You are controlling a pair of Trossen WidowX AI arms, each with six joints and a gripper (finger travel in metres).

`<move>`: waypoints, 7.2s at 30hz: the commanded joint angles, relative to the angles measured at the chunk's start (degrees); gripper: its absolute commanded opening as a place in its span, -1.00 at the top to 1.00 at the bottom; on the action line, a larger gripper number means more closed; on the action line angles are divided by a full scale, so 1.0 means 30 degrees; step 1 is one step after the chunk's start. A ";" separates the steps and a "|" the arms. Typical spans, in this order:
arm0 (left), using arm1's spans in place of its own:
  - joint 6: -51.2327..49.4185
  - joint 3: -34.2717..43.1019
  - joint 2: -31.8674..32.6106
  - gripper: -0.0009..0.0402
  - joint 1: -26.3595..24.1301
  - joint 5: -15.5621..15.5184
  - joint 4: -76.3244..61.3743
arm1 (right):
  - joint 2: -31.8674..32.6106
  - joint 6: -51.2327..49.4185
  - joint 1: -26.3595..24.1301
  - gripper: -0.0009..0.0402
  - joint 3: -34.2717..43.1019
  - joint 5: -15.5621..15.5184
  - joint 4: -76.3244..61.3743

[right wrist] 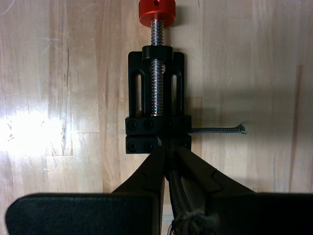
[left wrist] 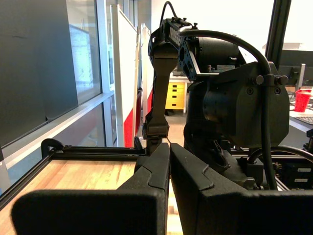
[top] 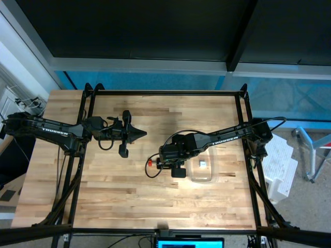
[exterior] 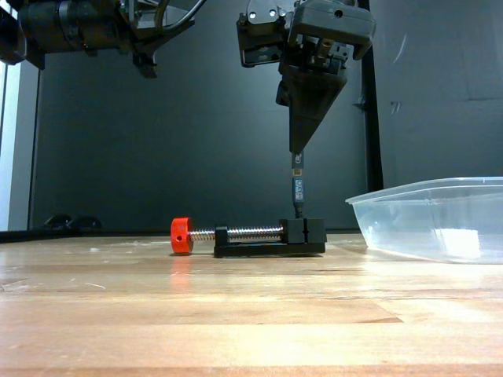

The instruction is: Pick the usb-c connector and install on the hub

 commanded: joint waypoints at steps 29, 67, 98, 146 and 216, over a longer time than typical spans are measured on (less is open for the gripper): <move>0.0007 0.0000 0.0000 0.96 0.0000 0.0007 0.0000 | -0.0007 0.0073 0.0058 0.96 -0.0015 0.0000 -0.0036; 0.0007 0.0000 0.0000 0.96 0.0007 0.0007 0.0000 | 0.0036 -0.0102 0.0051 0.96 -0.0430 -0.0015 0.0386; 0.0007 0.0000 0.0000 0.96 0.0000 0.0007 0.0000 | -0.0488 -0.0233 -0.0066 0.96 -0.0765 0.0160 0.0809; 0.0007 0.0000 0.0000 0.96 0.0000 0.0007 0.0000 | -0.0525 -0.0284 -0.0073 0.96 -0.0991 -0.0036 0.1173; 0.0007 0.0000 0.0000 0.96 0.0000 0.0007 0.0000 | -0.0743 -0.0794 -0.0168 0.96 -0.1880 -0.0342 0.1858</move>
